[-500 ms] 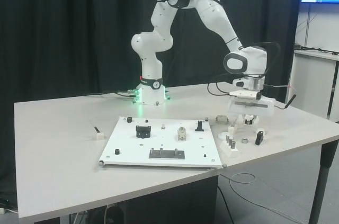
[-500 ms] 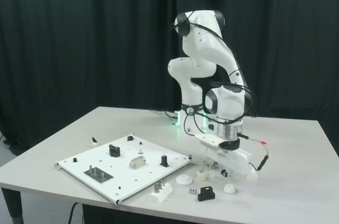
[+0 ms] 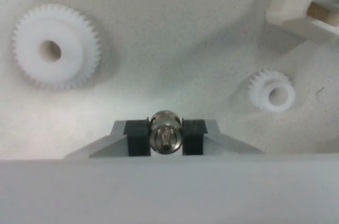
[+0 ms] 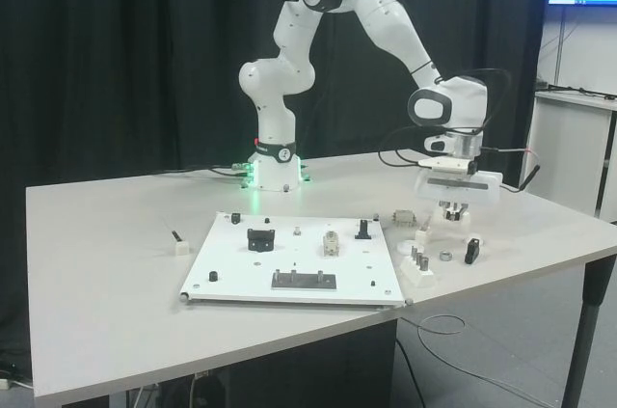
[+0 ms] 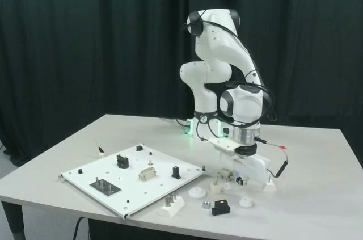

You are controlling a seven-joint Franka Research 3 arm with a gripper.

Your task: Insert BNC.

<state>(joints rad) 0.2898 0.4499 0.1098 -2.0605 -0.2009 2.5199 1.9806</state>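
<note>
Metal cylindrical BNC connector (image 3: 165, 133) clamped between black pads (image 3: 136, 138) of the white arm's two-finger gripper (image 3: 165, 139) | lifted above grey table (image 3: 159, 38) | large white plastic gear (image 3: 55, 46) and small white gear (image 3: 271, 90) lie below.

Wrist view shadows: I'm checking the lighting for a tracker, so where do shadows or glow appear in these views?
Wrist view: soft shadows lie beside the large white gear and the small gear; the BNC connector between the jaws catches a dull highlight. First room view: green light glows at the arm's base. Second room view: the black curtain stays dark.
</note>
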